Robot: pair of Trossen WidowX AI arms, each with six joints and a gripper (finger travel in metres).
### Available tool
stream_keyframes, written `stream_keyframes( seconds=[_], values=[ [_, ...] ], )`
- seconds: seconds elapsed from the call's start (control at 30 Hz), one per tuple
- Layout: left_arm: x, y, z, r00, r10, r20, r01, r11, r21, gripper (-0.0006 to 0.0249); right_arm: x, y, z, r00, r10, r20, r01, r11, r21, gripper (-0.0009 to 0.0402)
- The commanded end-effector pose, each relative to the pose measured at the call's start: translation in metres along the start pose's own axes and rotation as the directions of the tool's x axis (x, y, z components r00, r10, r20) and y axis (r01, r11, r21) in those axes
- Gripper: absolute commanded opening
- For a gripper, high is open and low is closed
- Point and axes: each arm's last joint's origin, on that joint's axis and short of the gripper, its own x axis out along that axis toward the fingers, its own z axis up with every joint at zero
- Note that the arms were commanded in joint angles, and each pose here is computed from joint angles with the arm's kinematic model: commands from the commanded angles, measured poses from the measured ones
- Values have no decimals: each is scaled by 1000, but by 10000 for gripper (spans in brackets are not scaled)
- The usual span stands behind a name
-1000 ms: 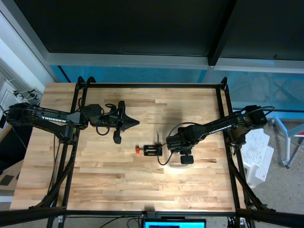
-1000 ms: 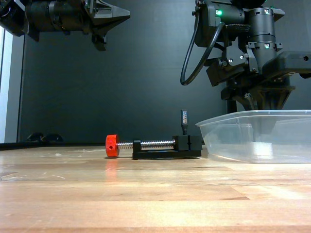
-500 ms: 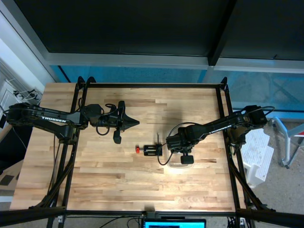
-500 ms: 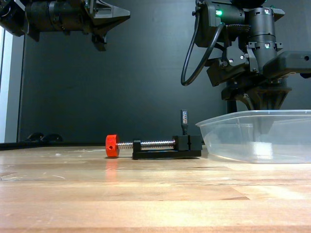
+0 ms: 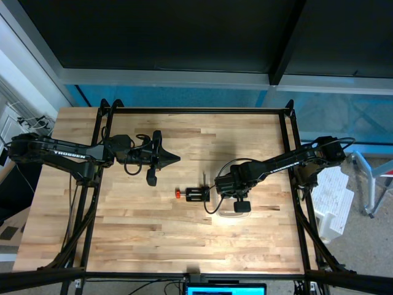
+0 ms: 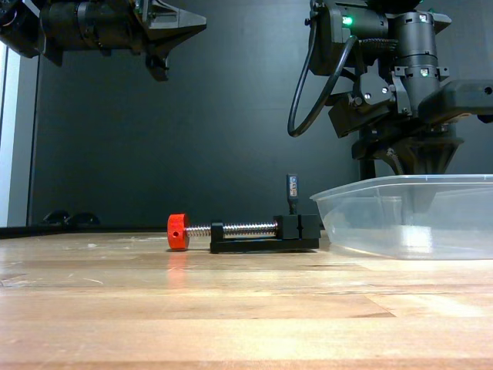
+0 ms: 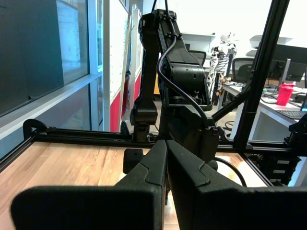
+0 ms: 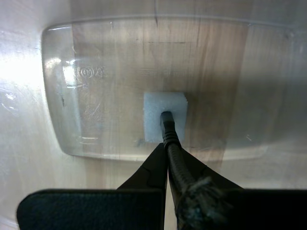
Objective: Pick the usb-c connector and install on the hub
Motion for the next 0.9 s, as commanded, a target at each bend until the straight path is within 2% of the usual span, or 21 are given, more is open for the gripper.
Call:
stream_keyframes(
  seconds=[0.03,0.57,0.9],
  values=[
    [0,0,0,1000,0,0,0,1000,0,0,0,0,0,1000,0,2,0,1000,-2,0],
    [0,0,0,1000,0,0,0,1000,0,0,-1,0,0,1000,-2,3,2,1000,-3,0],
    [0,0,0,1000,0,0,0,1000,0,0,-11,-1,-5,1000,-3,10,3,1000,-3,0]
  ],
)
